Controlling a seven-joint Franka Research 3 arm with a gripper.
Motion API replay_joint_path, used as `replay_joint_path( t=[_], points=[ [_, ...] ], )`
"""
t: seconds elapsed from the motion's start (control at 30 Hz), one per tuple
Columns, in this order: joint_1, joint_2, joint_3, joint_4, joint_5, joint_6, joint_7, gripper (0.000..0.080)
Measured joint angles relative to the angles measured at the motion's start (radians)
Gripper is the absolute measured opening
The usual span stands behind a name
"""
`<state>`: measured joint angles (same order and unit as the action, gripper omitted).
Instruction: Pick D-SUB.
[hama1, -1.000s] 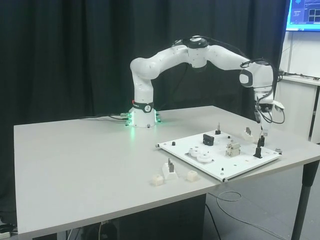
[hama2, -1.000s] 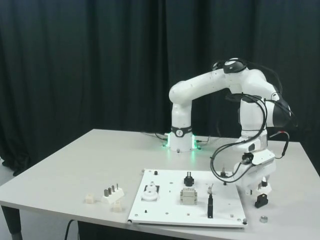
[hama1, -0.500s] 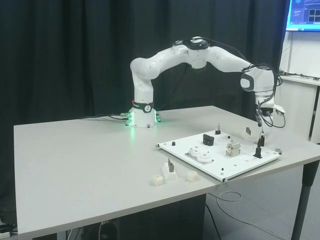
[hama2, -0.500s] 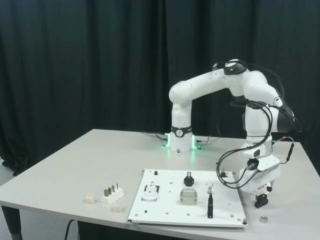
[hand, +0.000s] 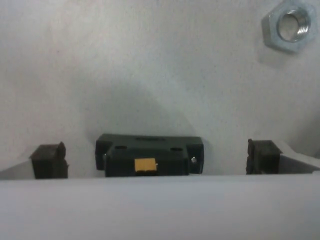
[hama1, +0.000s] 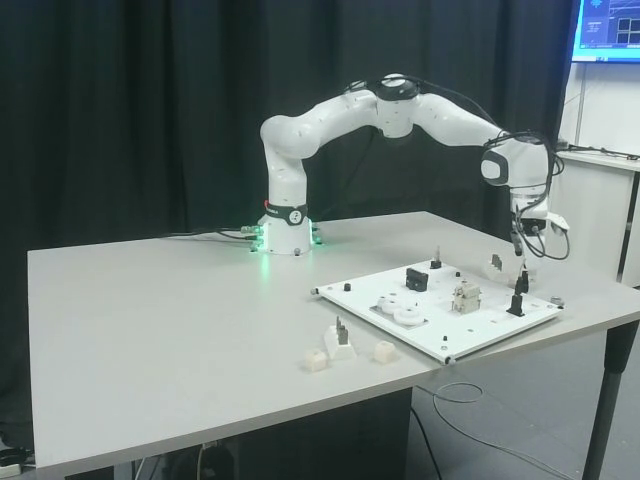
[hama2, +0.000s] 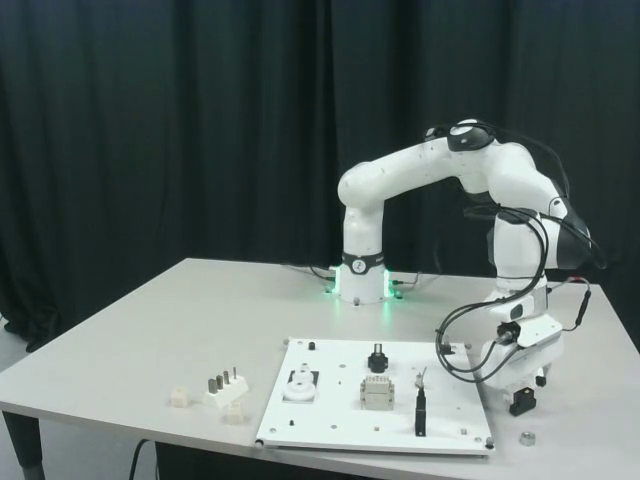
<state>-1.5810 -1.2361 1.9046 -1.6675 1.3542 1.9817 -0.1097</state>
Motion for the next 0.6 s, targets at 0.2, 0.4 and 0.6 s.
replay_joint_path(
  t=[0.2,0.4,0.6],
  points=[
    [0.0,0.0,0.005,0.001,-0.001,0.0,0.007,0.08],
    [0.001,0.0,0.012,0.001,-0.003,0.0,0.012,0.08],
    [0.003,0.0,0.018,0.001,-0.008,0.0,0.021,0.08]
  ],
)
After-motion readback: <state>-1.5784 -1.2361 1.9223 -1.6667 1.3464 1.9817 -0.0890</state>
